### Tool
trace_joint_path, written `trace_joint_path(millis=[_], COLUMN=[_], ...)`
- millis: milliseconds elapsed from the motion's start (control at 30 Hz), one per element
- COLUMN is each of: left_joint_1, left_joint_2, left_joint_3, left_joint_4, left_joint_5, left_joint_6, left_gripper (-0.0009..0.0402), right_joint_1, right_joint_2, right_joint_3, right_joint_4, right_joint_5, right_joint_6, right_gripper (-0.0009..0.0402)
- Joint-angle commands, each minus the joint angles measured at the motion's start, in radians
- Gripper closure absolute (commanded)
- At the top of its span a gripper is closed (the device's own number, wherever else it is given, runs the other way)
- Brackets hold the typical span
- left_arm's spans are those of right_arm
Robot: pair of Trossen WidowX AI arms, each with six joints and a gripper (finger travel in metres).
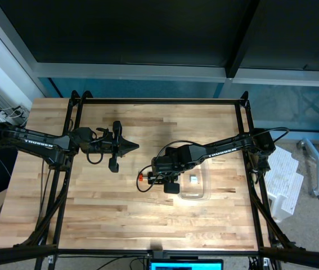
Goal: Pick the rca connector and install on the hub
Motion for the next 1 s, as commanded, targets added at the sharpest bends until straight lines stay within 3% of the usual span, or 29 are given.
trace_joint_path(millis=[33,467,1000], left_joint_1=[0.000,0.000,0.000], left_joint_2=[0.000,0.000,0.000], left_joint_3=[0.000,0.000,0.000], left_joint_4=[0.000,0.000,0.000], left_joint_5=[0.000,0.000,0.000], left_joint_6=[0.000,0.000,0.000], left_gripper=[0.0393,0.0393,0.0393], right_joint_1=[0.000,0.000,0.000], right_joint_2=[0.000,0.000,0.000], right_joint_3=[-0.003,-0.076,-0.082], right_joint_4=[0.003,0.081,0.096], right_joint_5=[0.002,0.002,0.004], right_joint_6=[0.000,0.000,-0.002], right_gripper=[0.0393,0.0393,0.0393])
